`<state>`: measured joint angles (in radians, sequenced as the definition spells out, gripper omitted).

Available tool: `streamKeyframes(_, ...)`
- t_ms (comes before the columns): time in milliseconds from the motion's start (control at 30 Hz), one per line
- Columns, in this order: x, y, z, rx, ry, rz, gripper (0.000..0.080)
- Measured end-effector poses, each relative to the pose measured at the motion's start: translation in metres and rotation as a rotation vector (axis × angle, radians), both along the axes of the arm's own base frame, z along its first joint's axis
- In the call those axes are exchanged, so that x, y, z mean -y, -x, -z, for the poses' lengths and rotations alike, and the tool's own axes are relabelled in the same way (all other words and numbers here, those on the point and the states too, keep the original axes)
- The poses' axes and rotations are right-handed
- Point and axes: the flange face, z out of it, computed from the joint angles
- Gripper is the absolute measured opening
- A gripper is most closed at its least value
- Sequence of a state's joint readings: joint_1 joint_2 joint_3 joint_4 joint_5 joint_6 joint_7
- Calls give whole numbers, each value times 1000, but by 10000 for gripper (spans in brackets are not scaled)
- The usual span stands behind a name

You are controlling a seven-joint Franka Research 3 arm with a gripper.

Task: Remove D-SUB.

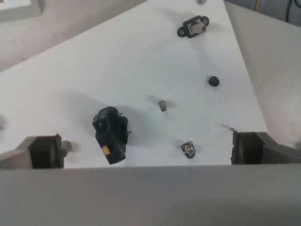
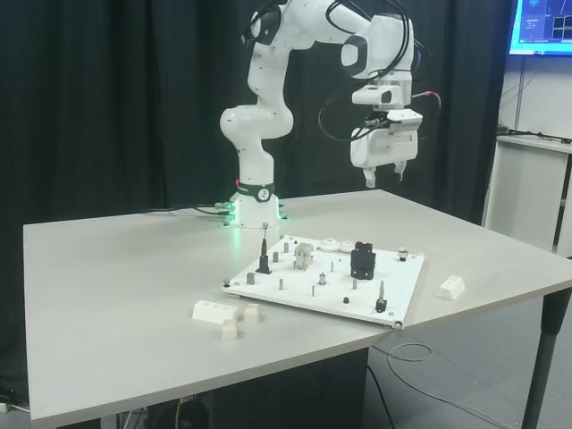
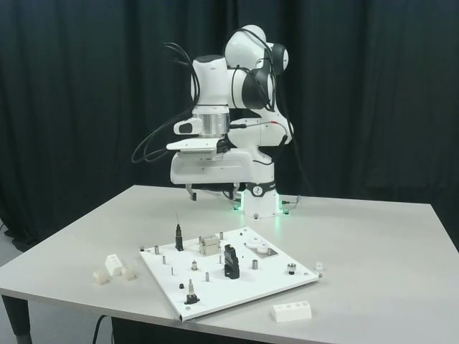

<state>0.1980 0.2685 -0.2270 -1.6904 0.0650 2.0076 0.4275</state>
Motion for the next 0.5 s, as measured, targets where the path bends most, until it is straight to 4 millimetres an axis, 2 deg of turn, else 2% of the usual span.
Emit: streamKeyframes(500, -17, 2, -2, -27, 16, -63, 800)
